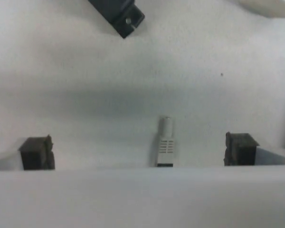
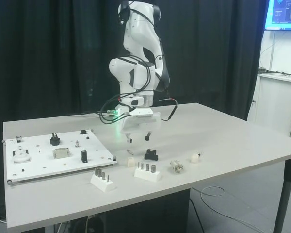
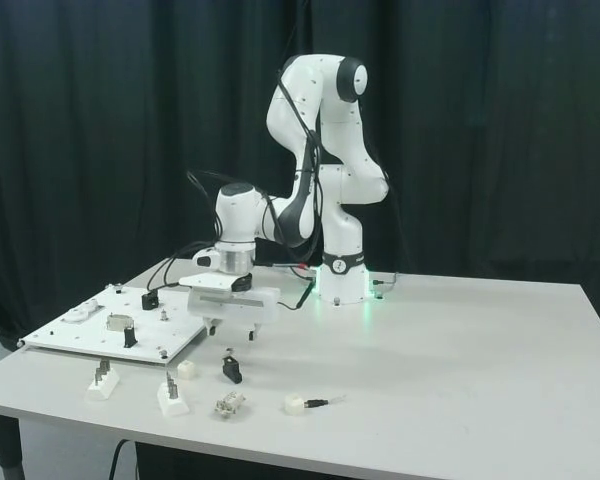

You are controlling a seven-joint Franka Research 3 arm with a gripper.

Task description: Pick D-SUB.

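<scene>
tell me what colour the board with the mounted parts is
White, clearest in the first room view: the board on the grey table.

In the first room view we look from the front of the grey table [image 2: 223, 131] toward the black curtain, with the arm [image 2: 138, 63] at mid distance. In the second room view we stand farther back and off to one side, facing the arm [image 3: 325, 170] and the same table [image 3: 460, 350]. In the wrist view we look down, close, past both fingertips [image 1: 241, 148] onto the table surface.
</scene>
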